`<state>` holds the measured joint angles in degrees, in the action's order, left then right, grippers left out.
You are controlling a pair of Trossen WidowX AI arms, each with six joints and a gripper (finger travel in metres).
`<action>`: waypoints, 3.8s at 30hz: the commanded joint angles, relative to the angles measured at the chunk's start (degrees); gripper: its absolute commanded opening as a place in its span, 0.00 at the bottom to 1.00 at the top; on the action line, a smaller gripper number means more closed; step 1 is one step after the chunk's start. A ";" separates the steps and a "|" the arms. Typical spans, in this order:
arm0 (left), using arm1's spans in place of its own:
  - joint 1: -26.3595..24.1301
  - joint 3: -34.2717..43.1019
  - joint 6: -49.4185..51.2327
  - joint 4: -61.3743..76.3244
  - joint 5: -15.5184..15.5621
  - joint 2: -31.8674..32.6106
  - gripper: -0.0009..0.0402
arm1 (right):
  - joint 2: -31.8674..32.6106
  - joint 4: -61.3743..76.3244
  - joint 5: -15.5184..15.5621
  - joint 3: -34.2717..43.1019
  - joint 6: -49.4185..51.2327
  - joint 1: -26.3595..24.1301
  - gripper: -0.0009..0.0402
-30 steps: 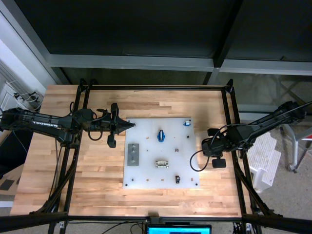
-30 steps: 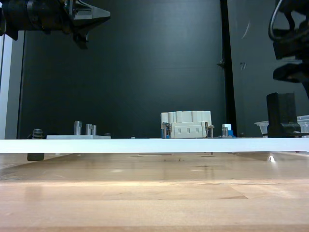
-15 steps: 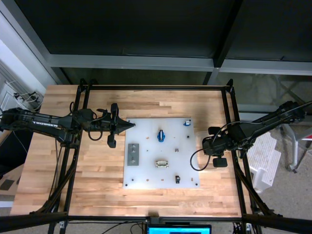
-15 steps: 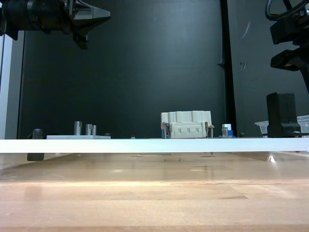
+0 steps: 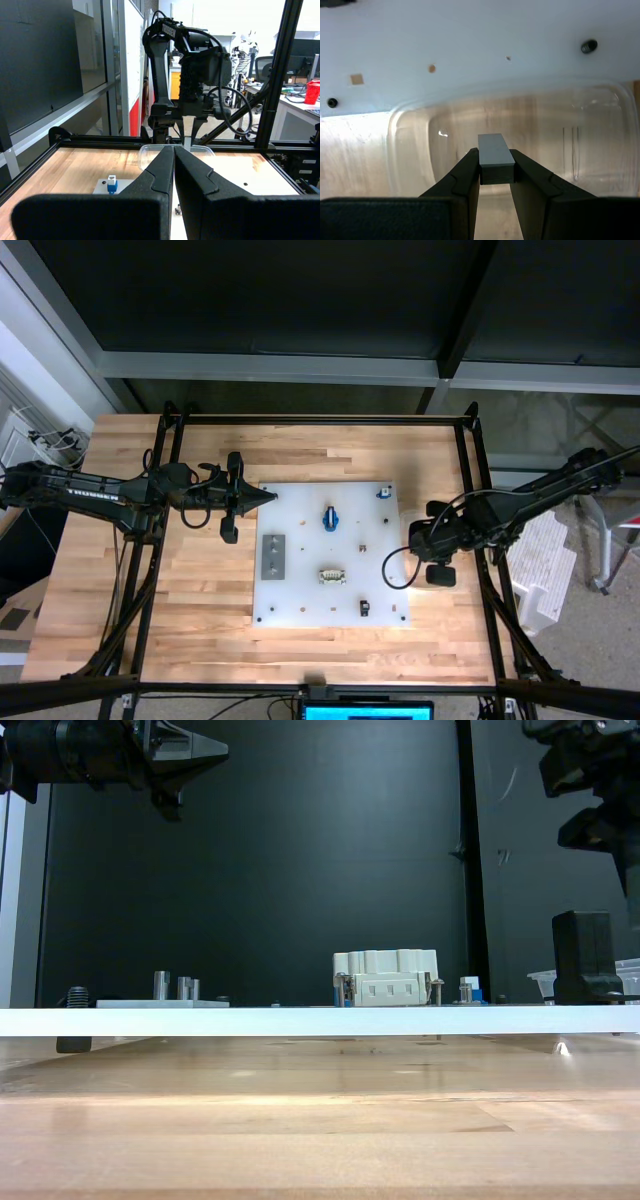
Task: Pick the 16mm bar and install on taskboard
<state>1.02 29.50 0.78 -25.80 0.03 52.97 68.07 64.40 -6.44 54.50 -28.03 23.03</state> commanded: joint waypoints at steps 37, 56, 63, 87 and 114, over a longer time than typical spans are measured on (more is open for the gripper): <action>0.02 0.00 -0.02 -0.04 0.00 0.00 0.02 | 25.66 -3.34 -1.75 17.05 -12.07 14.99 0.03; 0.00 0.00 -0.02 -0.02 0.00 0.00 0.02 | 30.49 -8.33 -1.70 16.90 -12.11 15.52 0.03; 0.00 0.00 -0.02 -0.02 0.00 0.00 0.02 | 31.74 -8.74 -1.55 16.87 -12.09 15.76 0.03; 0.00 0.00 -0.02 -0.02 0.00 0.00 0.02 | 31.80 -11.30 -1.57 15.08 -12.22 16.13 0.03; 0.00 0.00 -0.02 -0.02 0.00 0.00 0.02 | 33.70 -16.11 -1.53 11.93 -12.04 16.11 0.03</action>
<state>1.02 29.47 0.78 -25.76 0.05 52.95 101.71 48.40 -8.10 66.50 -40.12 39.13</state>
